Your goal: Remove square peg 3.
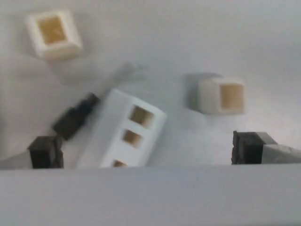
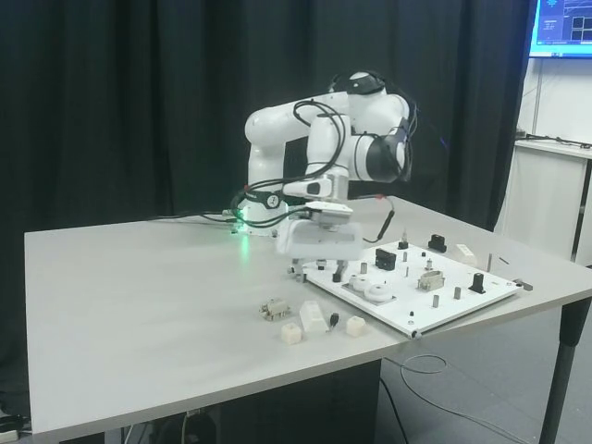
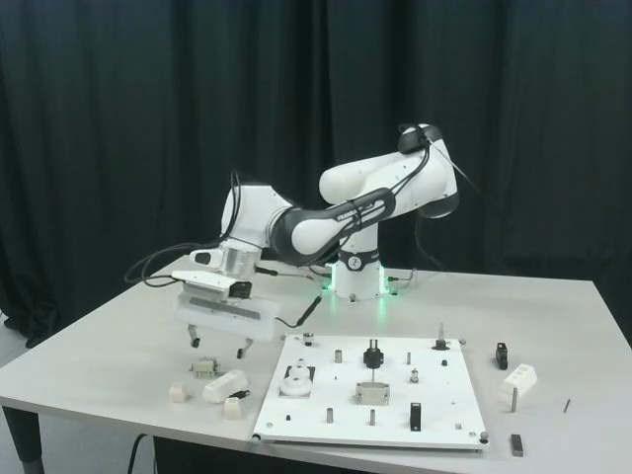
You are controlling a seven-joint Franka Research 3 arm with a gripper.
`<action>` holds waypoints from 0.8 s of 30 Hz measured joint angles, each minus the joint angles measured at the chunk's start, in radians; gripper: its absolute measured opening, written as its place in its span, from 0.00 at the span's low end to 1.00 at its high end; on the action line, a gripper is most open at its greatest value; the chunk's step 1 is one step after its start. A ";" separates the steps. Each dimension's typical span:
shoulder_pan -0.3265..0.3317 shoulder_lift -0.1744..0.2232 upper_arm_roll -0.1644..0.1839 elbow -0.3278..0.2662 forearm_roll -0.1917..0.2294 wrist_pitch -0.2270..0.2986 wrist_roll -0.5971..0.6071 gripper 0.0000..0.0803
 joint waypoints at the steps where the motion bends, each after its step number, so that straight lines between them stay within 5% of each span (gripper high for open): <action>1: 0.002 0.002 -0.003 0.006 0.000 -0.010 0.003 1.00; 24: 0.061 0.012 -0.017 0.183 -0.009 -0.178 0.198 1.00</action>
